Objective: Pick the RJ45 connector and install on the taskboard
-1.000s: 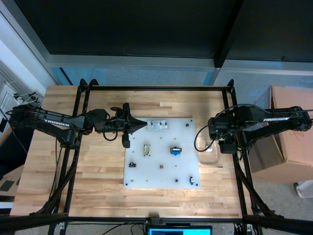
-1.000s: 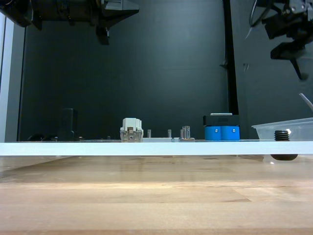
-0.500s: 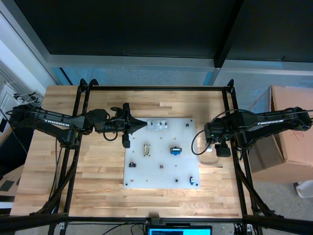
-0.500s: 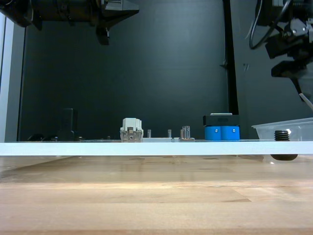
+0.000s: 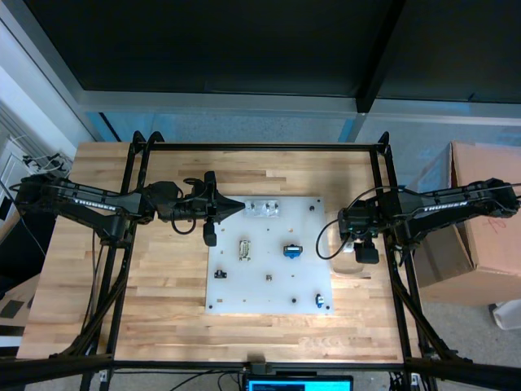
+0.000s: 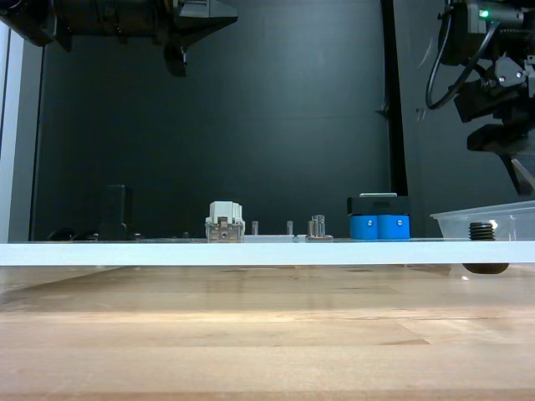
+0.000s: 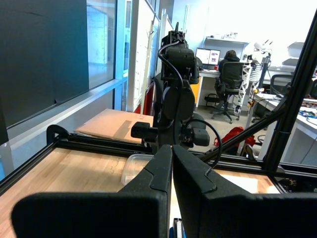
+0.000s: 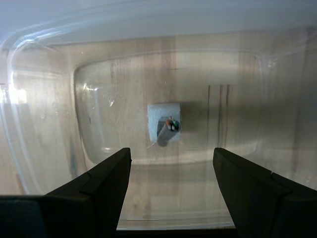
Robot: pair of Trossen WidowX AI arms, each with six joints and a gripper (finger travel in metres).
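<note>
Two right fingers (image 8: 99, 188) stand wide apart and hold nothing. The right gripper (image 8: 171, 161) hangs over the clear bin (image 8: 44, 124). The RJ45 connector (image 8: 164, 126) lies free on the bin floor between the fingers, just ahead of the tips, with a grey stub and coloured wire ends showing.

We judge it light, rigid, smooth plastic. It will likely skid on the bin floor, and any latch tab would snap easily. We'd pinch the pale body across its flat sides, not the stub.

The bin sits on the wooden desk (image 5: 163, 285), beside the white taskboard (image 5: 252, 293). Across the board from the right fingers, the left gripper (image 7: 172, 148) hovers high over the far corner, fingers closed on nothing.

Beyond that: black frame (image 5: 260, 147), cardboard box (image 5: 480, 220), office chairs (image 7: 225, 87).
</note>
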